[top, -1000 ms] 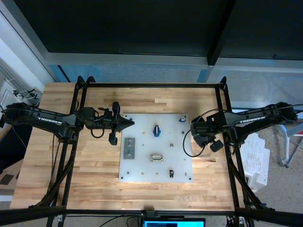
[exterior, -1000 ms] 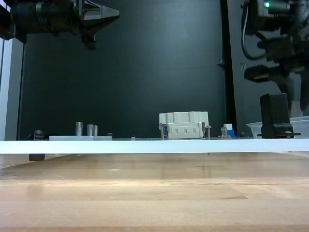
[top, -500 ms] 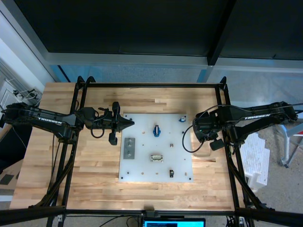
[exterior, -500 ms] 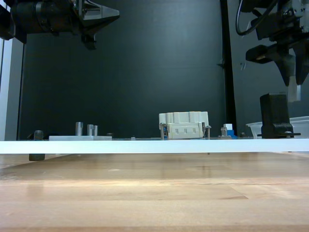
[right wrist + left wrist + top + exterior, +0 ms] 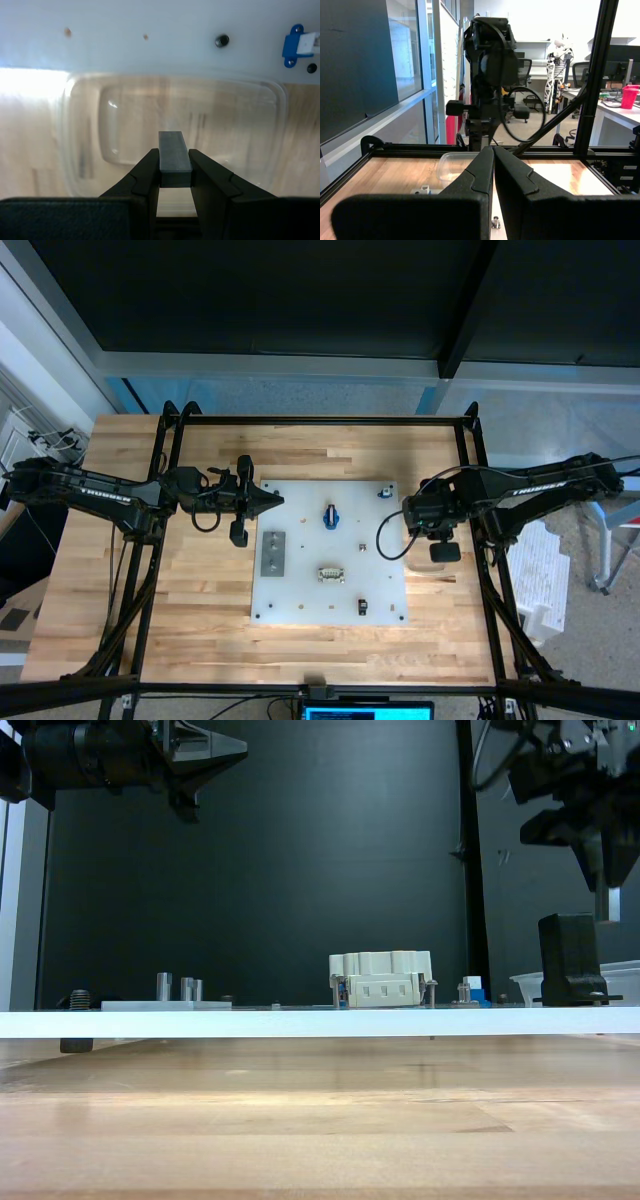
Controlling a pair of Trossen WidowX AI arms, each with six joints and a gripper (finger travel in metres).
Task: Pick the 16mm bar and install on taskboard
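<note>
My right gripper [image 5: 175, 172] is shut on the 16mm bar [image 5: 175, 157], a short grey bar standing out from between the fingers. It hangs above a clear plastic tray [image 5: 170, 115] just off the right edge of the white taskboard [image 5: 150, 30]. In the low view the bar [image 5: 603, 906] points down, well above the board, under the right gripper [image 5: 603, 885]. From above, the right wrist [image 5: 428, 518] sits beside the taskboard [image 5: 300, 590]. My left gripper [image 5: 272, 500] is shut on nothing and is held high over the board's left edge.
On the board stand a blue knob [image 5: 331, 516], a grey two-hole block [image 5: 272, 552], a silver connector [image 5: 331, 573] and a small black clip-like part [image 5: 363, 607]. A blue-and-white fitting [image 5: 297, 45] sits at the board's far right corner. Black frame rails surround the table.
The right wrist has turned and risen with the bar in it, shifting slightly toward the board. The left arm has not moved.
</note>
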